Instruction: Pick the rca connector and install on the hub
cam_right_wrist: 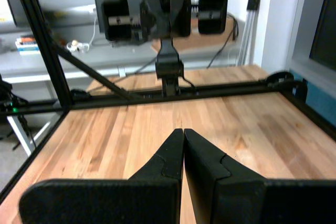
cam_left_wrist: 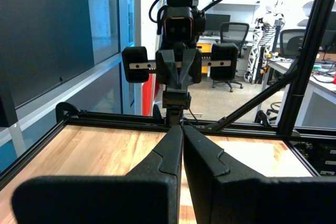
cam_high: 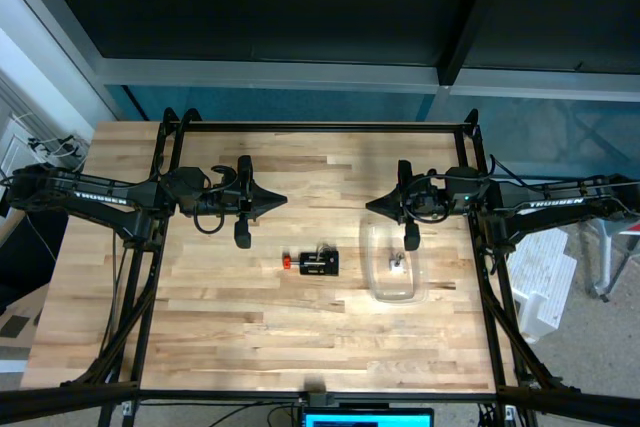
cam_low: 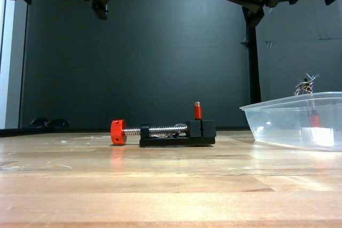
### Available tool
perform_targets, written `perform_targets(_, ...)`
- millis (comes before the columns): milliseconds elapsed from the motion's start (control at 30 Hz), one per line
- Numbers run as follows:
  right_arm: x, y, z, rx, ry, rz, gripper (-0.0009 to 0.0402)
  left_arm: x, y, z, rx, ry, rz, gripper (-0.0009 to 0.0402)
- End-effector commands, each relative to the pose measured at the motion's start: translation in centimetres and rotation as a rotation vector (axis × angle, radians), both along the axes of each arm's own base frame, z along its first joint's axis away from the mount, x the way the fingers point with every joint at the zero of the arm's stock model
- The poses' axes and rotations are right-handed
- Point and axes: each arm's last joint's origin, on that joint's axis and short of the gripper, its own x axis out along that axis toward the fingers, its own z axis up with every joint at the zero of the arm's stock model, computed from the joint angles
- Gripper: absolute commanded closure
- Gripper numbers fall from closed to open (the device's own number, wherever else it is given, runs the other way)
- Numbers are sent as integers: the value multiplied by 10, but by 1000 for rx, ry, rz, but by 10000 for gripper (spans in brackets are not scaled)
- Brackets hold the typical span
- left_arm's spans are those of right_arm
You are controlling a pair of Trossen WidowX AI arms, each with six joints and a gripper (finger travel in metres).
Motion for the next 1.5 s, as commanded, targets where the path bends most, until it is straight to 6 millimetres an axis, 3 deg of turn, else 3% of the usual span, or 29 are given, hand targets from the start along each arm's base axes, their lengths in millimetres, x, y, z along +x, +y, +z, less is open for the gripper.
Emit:
perform_targets(33, 0, 0, -4, 23, 40, -3, 393, 0, 0, 0, 0, 0, 0, 393)
perform_targets(467, -2, 7, -8, 43, 92, 23, 393, 0, 0, 0, 0, 0, 0, 393)
perform_targets(800, 4, 8, 4, 26, 342, 10, 393, 0, 0, 0, 0, -1, 0, 393)
perform_targets(1033, 11, 13, 3, 18, 590, 23, 393, 0, 0, 0, 0, 0, -1, 393)
perform_targets(1500, 20, 27, 0, -16, 912, 65, 393, 0, 0, 0, 0, 0, 0, 393)
